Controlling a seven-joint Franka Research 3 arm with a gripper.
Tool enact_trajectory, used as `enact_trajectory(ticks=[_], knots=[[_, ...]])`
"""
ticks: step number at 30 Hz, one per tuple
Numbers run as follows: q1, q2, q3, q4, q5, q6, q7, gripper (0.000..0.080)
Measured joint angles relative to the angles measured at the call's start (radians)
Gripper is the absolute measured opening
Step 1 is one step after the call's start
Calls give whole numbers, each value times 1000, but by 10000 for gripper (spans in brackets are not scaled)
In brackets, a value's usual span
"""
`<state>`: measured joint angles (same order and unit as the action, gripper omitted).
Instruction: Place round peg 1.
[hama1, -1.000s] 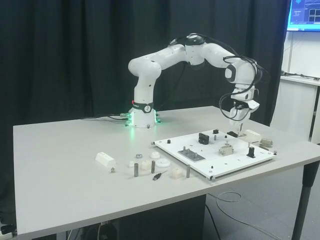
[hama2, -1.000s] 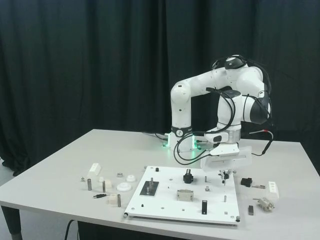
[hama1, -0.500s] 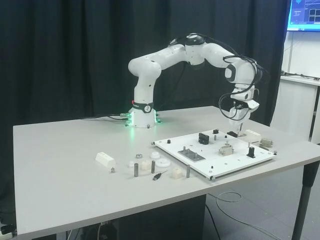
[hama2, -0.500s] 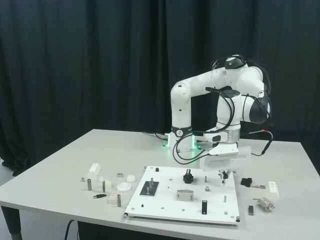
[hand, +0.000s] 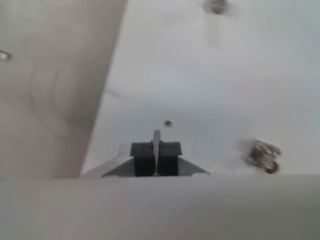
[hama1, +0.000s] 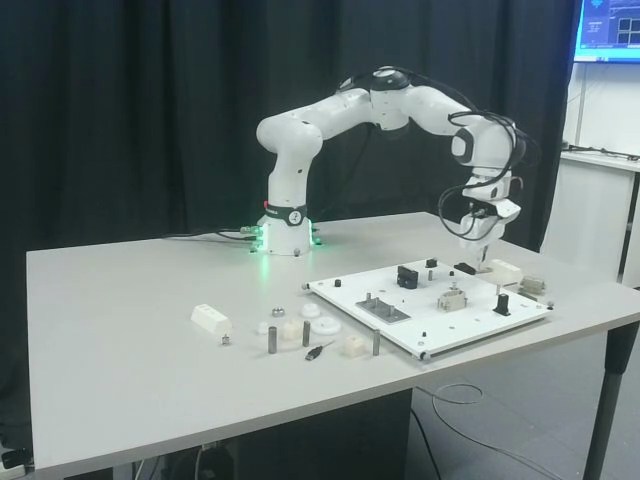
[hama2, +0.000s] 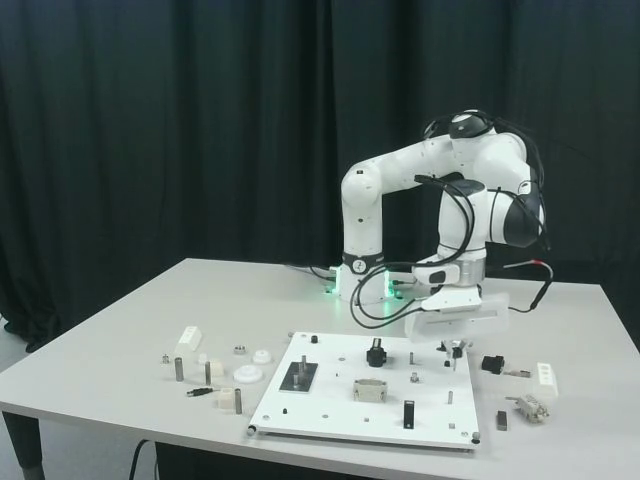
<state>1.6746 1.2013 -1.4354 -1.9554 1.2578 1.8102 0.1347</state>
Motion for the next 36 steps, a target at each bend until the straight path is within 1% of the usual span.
enact_trajectory(ticks=[5, 10, 18, 27, 36], knots=[[10, -3, 8, 16, 15, -16, 22, 17], [28, -4, 21, 29, 31, -31, 71, 17], [62, -4, 56, 46, 38, -29, 147, 17], [95, -4, 90, 58, 38, 18, 209, 17], [118, -4, 115, 58, 38, 70, 235, 17]])
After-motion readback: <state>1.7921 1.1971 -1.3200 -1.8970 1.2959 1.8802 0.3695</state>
